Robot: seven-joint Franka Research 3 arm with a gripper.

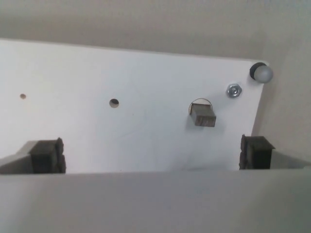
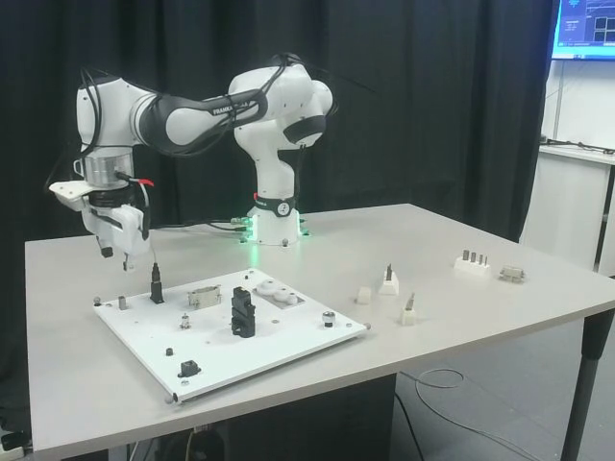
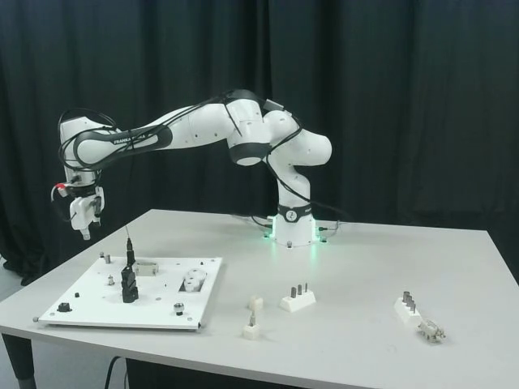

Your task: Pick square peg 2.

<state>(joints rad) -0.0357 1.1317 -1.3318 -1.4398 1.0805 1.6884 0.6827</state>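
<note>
A small grey square peg (image 1: 201, 116) stands upright in the white board (image 1: 121, 136), close to a corner with a nut (image 1: 234, 91) and a rubber foot (image 1: 261, 73). In the first room view this peg (image 2: 123, 303) is at the board's far left corner; the second room view also shows the peg (image 3: 105, 258). My gripper (image 1: 150, 153) hangs open well above that corner, with nothing between its black fingertips (image 1: 47, 155). From the room the gripper (image 2: 114, 257) (image 3: 85, 231) is clearly higher than the peg and apart from it.
On the board (image 2: 288, 336) stand a black probe holder (image 2: 156, 286), a black block (image 2: 241, 313) and a small black part (image 2: 188, 366). Right of the board lie white peg stands (image 2: 388, 282) (image 2: 472, 264). Two small holes (image 1: 114, 102) mark the board.
</note>
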